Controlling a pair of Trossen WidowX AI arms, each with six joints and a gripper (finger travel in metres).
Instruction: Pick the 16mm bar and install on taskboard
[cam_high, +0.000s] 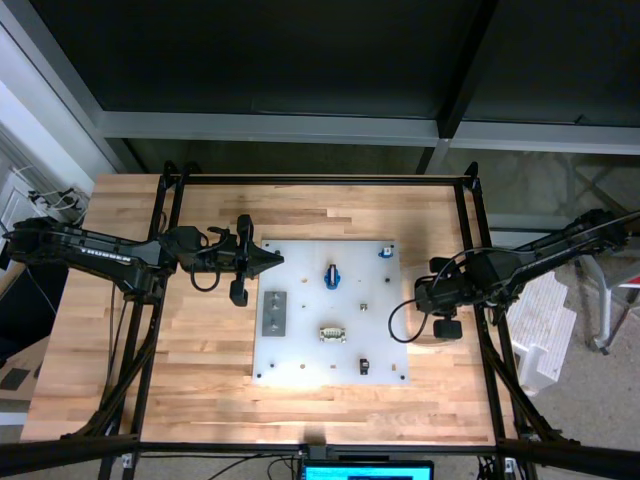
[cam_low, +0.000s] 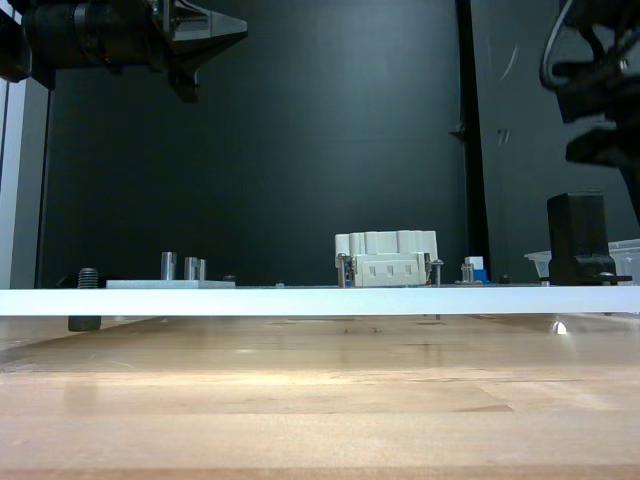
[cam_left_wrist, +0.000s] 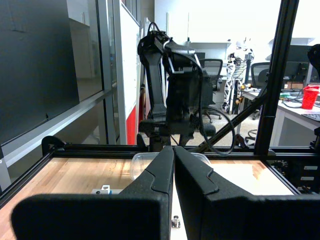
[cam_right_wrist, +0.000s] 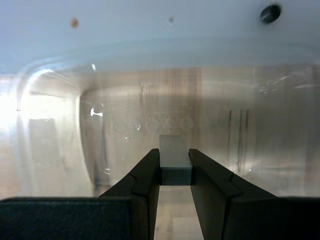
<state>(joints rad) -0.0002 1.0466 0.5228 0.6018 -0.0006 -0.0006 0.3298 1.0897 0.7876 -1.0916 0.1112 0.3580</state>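
Watch it: the 16mm bar (cam_right_wrist: 175, 156) could twist or slip on the way to the taskboard (cam_high: 300, 370), because the right pincer (cam_right_wrist: 175, 170) pinches it only at the tips, above the clear tray (cam_right_wrist: 60, 150). Left pincer (cam_left_wrist: 173, 157), pressed together and empty, hovers over the board's left edge.

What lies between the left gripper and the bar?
High view: the white board, with blue knob and beige connector. Left gripper, shut, hovers at the board's left edge; right gripper, beyond its right edge, is shut on the bar.
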